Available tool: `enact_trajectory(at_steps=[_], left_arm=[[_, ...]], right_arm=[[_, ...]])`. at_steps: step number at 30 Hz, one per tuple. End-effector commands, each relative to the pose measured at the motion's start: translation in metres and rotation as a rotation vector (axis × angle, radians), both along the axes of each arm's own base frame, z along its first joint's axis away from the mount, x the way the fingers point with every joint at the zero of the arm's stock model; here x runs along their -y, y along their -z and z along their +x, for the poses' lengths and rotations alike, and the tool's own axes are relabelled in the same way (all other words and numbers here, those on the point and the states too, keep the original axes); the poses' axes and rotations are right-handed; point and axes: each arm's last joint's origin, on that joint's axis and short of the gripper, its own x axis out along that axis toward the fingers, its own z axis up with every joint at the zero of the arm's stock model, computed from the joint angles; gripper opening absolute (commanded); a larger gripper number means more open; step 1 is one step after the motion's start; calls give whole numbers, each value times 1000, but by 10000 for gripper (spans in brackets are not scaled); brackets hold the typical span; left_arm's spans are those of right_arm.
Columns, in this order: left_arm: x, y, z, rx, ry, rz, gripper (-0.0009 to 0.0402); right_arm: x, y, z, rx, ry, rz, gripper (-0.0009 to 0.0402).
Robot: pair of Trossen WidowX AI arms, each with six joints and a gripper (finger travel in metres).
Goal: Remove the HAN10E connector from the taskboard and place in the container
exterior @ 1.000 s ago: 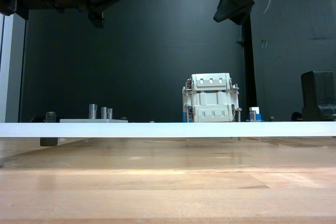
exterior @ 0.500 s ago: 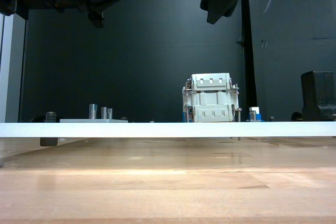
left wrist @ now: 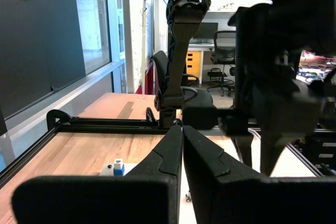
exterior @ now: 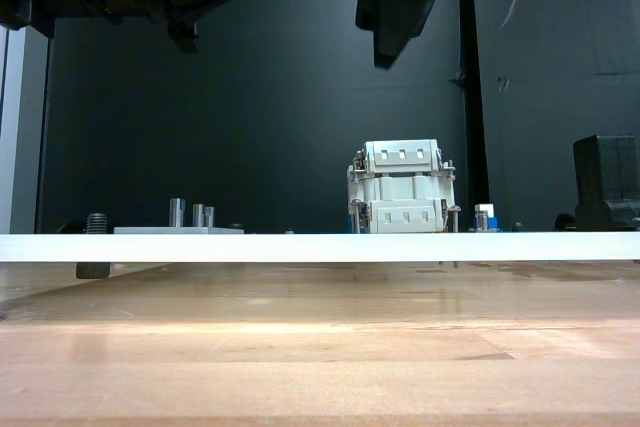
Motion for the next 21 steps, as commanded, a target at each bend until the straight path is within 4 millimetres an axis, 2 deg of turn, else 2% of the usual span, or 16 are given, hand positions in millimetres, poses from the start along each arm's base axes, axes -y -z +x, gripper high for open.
enact_trajectory(at_steps=[1, 7, 11, 15, 21], left_arm=[[0, 0, 0, 0, 0, 0, 0], [0, 0, 0, 0, 0, 0, 0], [0, 0, 0, 0, 0, 0, 0], [0, 0, 0, 0, 0, 0, 0], [0, 0, 0, 0, 0, 0, 0]], right_arm=[[-5, 11, 4, -26, -2, -7, 158], [-11, 30, 11, -74, 11, -18, 269], [-13, 43, 15, -108, 10, -29, 314], [-14, 55, 19, -136, 6, -39, 326], [-16, 73, 25, -171, -1, -50, 315]])
